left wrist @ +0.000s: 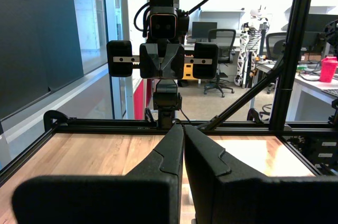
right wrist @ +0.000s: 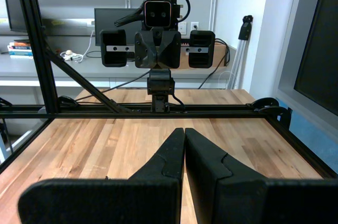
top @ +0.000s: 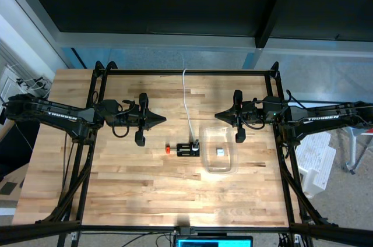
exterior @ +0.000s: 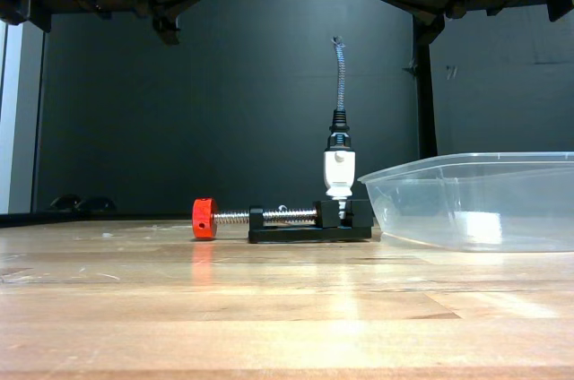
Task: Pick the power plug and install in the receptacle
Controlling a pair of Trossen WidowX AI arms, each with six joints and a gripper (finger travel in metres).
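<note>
Nearest, tray point(top: 205, 156): right of centre; only a pale square point(top: 220, 152) shows inside, and I can't make out the plug.
Clamp point(top: 186, 150): just left of the tray, lying left-right, red knob point(top: 168, 150) at its outer end, socket point(exterior: 339, 169) upright at the tray end.
Right gripper point(top: 217, 114): high, just beyond the tray, fingers pressed together; the nearer arm.
Left gripper point(top: 160, 120): opposite, likewise closed, farther from the tray.
Room: the tray wall crowds the socket's right; above and left look open.
</note>
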